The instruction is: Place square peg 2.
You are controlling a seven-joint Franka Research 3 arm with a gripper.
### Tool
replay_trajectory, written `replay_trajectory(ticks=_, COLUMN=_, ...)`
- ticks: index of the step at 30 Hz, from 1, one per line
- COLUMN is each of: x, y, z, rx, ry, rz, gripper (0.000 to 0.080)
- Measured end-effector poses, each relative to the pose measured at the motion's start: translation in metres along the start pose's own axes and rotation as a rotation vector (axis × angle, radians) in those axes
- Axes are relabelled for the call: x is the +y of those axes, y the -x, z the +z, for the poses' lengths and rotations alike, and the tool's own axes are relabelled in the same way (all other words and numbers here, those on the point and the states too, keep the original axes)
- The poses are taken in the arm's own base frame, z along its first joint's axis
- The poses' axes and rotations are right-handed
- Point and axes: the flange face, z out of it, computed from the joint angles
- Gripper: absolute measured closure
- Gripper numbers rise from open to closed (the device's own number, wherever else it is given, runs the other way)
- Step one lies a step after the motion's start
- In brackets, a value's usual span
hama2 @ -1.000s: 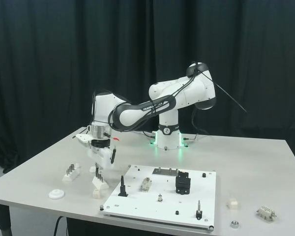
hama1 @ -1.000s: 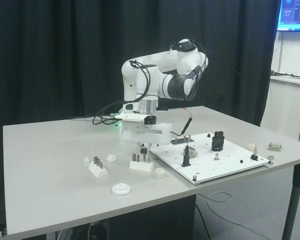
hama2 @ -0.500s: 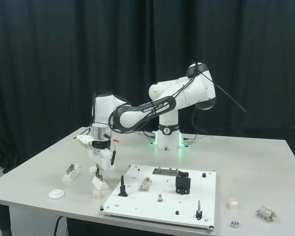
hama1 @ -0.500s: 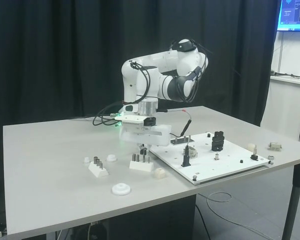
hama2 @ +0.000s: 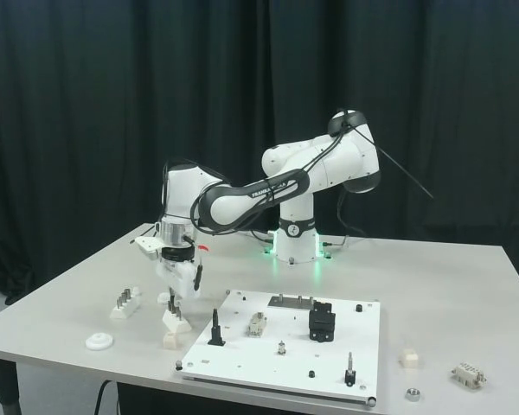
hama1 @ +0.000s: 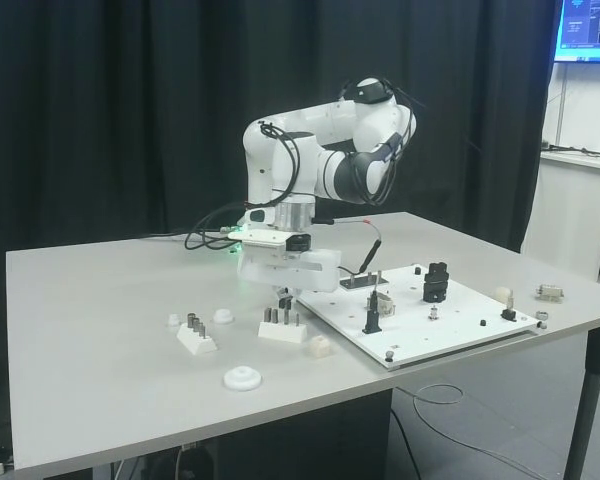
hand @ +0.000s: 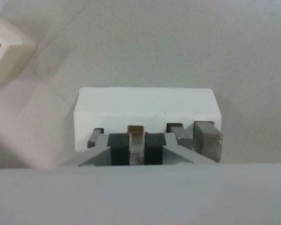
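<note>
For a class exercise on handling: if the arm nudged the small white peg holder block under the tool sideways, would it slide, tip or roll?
The white peg holder block looks low and flat-based, so it would probably slide, not roll. Its upright pegs are short, so tipping seems unlikely. It looks small, probably light.

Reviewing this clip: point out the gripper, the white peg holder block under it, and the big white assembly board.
gripper (hama1: 285,297), first room view, between its fingertips.
white peg holder block (hand: 145,105), wrist view, its top face.
white assembly board (hama2: 363,346), second room view, a bare patch near its right edge.
</note>
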Motion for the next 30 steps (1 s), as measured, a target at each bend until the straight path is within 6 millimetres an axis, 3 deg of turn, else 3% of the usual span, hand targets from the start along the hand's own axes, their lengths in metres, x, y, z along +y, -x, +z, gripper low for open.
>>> replay_trajectory(ticks=30, x=-0.002, y=0.0013, z=0.0011, rx=0.001, ry=-0.02, rz=0.007, gripper=0.0739)
